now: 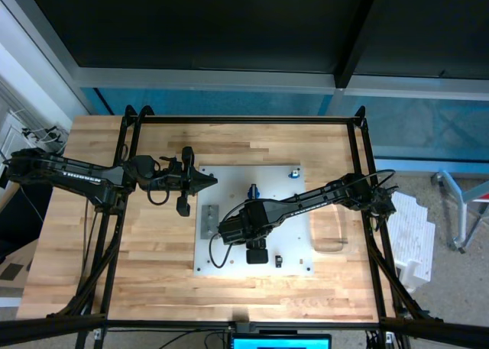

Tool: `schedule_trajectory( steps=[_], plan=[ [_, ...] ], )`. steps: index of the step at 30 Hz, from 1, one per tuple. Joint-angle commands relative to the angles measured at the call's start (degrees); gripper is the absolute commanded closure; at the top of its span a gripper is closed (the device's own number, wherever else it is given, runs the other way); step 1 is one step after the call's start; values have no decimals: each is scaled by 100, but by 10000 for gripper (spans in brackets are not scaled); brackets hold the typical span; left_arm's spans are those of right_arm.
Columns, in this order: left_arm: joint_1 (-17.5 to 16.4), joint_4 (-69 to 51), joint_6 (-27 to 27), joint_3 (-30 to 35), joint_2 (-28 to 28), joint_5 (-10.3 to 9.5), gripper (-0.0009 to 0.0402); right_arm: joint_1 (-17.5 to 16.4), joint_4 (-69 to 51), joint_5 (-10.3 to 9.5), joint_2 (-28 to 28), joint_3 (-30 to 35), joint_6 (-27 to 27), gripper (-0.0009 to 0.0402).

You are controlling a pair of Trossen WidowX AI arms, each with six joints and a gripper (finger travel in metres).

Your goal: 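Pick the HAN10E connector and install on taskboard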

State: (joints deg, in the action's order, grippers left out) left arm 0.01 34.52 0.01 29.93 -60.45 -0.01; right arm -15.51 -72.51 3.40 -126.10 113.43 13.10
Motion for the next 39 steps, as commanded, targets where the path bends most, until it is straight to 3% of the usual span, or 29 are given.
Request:
schedule_trajectory(
  steps=[1,20,39],
  plan=[
    [0,2,0,2,-2,0,392,-4,109,0,-4,-103,-7,354],
    [0,4,0,2,-2,0,392,-22,619,4,-2,-509,-31,354],
    [0,4,0,2,-2,0,392,-52,579,2,107,-496,-17,354]
  ],
)
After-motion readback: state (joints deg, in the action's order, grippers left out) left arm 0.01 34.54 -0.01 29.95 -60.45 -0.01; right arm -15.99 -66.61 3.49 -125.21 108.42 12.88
